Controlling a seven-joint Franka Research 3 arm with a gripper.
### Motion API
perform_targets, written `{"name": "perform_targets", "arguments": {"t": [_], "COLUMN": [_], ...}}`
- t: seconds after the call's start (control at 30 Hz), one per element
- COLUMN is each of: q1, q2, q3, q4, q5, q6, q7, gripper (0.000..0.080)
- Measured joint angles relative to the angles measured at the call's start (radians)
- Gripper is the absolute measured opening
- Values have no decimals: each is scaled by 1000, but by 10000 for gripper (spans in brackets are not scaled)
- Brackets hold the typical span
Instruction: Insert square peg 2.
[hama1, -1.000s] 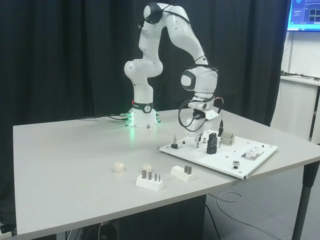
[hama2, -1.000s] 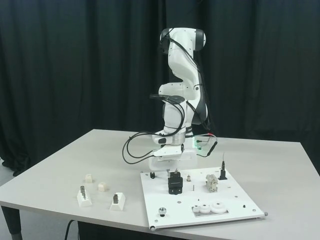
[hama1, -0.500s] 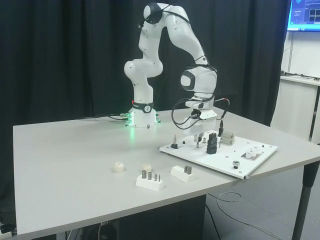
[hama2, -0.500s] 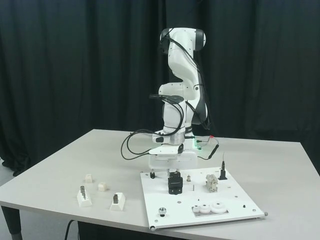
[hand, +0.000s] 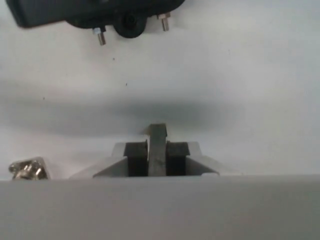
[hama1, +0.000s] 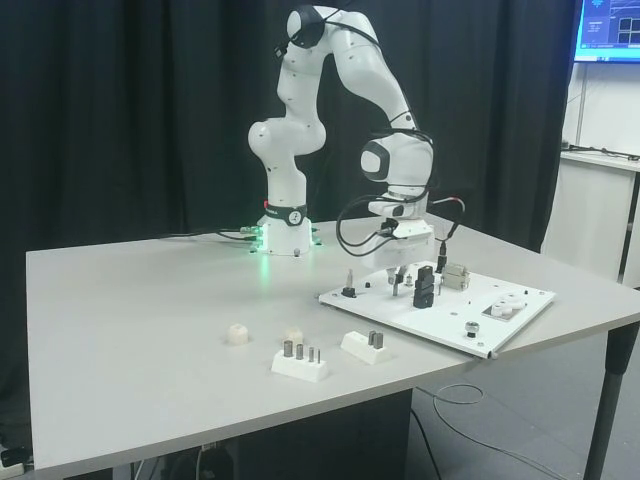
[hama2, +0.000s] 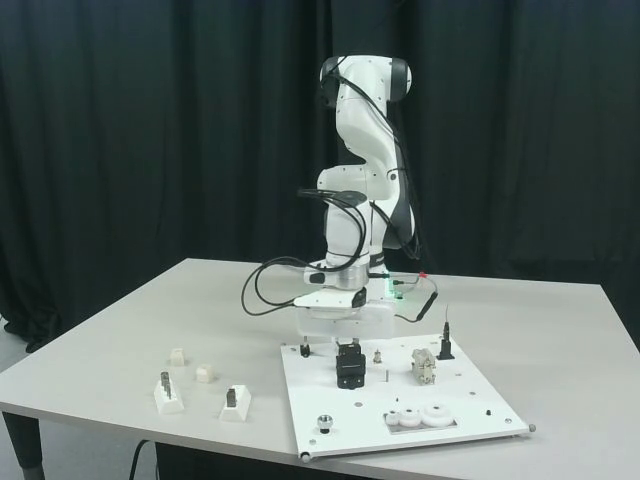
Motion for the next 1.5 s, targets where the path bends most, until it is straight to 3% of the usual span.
{"name": "perform_targets", "arguments": {"t": [0.17,0.77,1.5], "q1": [0,-1,-5], "q2": [-1,-1,-1], "q3": [-2,-1,-1], "q4": [-1,-2,-1], "q5": [12,17,35], "q6": [0,0,-1], "q7": [46,8,-170], "gripper": [74,74,74]}}
